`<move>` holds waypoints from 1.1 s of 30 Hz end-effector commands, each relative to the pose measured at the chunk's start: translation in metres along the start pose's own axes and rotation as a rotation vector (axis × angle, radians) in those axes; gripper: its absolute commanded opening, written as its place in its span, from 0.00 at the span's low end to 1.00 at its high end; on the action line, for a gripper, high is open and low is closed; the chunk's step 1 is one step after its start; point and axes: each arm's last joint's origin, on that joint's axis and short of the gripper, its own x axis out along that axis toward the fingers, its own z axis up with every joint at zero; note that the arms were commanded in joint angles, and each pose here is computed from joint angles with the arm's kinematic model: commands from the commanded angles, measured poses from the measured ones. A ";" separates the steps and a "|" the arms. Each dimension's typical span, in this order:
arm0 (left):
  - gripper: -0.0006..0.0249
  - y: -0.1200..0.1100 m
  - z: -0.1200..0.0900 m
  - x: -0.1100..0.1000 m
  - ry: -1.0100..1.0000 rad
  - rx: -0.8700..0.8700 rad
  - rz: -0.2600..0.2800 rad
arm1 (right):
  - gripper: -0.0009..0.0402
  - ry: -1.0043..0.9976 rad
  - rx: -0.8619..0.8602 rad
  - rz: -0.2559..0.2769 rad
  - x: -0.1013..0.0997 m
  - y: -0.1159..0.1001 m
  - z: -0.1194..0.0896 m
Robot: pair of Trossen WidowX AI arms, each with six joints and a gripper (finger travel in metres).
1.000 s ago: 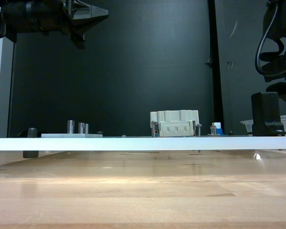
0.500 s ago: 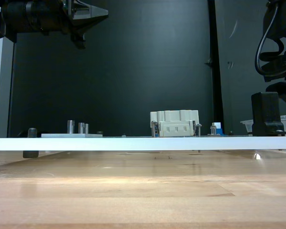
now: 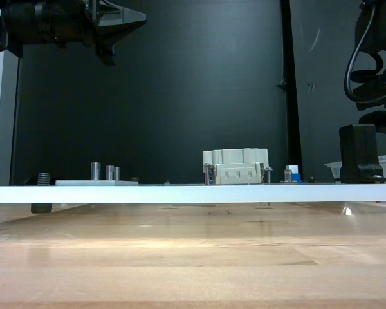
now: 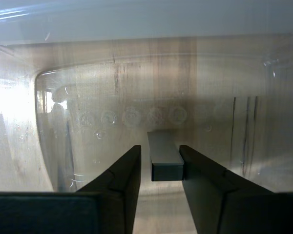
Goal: Pick the 16mm bar and install on taskboard
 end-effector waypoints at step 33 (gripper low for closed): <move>0.02 0.000 0.000 0.000 0.000 0.000 0.000 | 0.03 -0.017 -0.003 0.007 -0.057 0.001 0.021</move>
